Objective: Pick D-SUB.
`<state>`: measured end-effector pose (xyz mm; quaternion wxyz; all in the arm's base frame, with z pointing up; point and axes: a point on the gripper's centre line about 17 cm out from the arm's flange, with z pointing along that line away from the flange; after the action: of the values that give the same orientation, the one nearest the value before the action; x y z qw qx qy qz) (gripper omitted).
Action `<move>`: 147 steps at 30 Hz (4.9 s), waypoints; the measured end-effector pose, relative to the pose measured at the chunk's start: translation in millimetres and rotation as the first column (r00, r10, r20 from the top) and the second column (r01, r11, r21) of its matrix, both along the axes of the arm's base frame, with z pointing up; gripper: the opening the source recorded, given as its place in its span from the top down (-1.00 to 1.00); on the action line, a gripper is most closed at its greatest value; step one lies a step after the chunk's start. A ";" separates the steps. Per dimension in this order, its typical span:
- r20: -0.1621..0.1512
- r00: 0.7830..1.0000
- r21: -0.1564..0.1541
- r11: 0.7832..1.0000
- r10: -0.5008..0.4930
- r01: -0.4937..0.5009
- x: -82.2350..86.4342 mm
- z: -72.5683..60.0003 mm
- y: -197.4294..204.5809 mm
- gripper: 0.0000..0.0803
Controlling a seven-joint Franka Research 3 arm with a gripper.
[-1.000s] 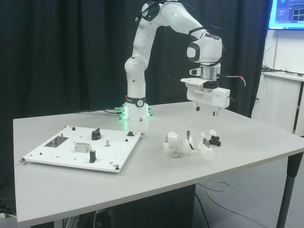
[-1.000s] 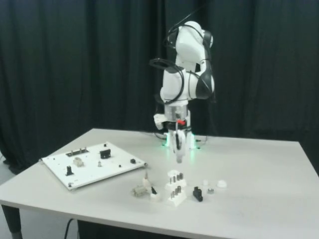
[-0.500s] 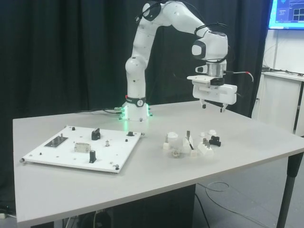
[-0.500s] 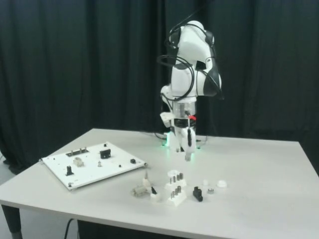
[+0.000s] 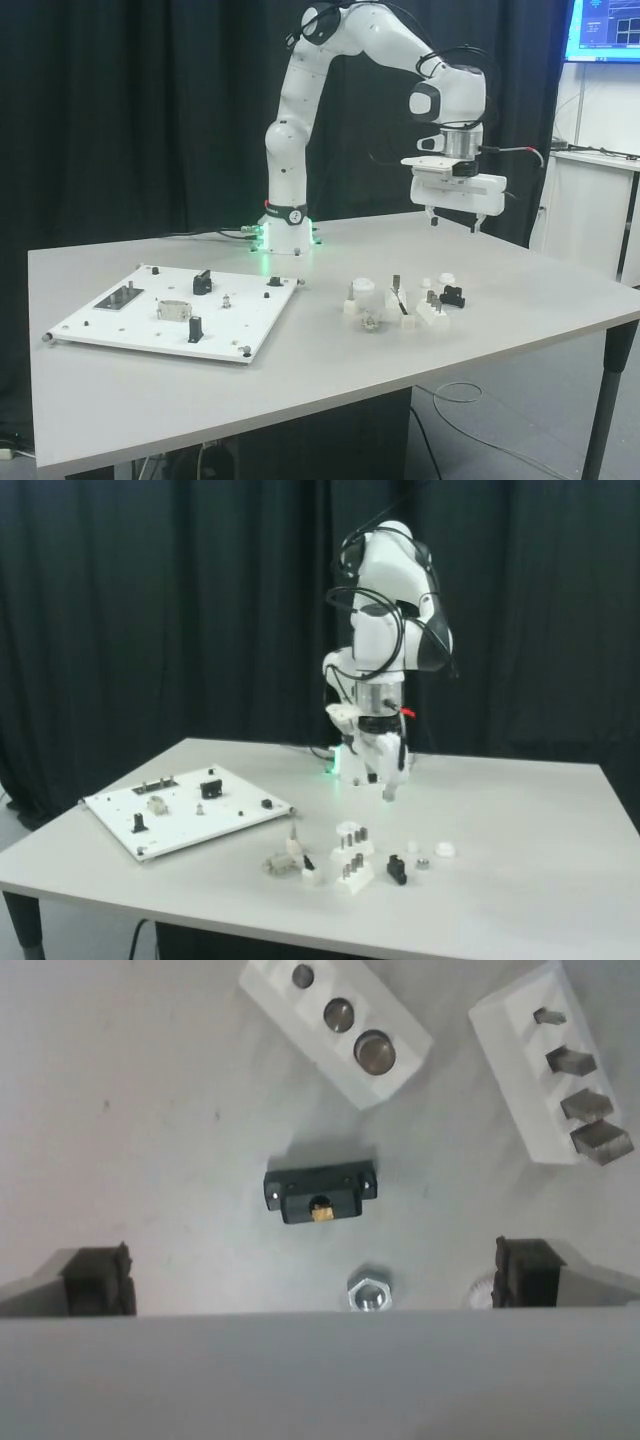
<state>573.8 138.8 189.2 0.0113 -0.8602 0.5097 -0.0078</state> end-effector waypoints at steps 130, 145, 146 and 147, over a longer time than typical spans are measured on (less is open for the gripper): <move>-0.007 0.995 -0.003 0.995 0.098 -0.098 -13.7 -160.3 39.8 -0.99; -0.008 0.996 -0.004 0.996 0.093 -0.093 -13.1 -160.5 36.4 -0.99; -0.008 0.996 -0.004 0.996 0.093 -0.093 -13.0 -160.5 36.3 -0.99; -0.008 0.996 -0.004 0.996 0.093 -0.093 -13.0 -160.6 36.1 -0.99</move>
<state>560.7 174.9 28.6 0.0075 -0.8831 0.4690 -0.0049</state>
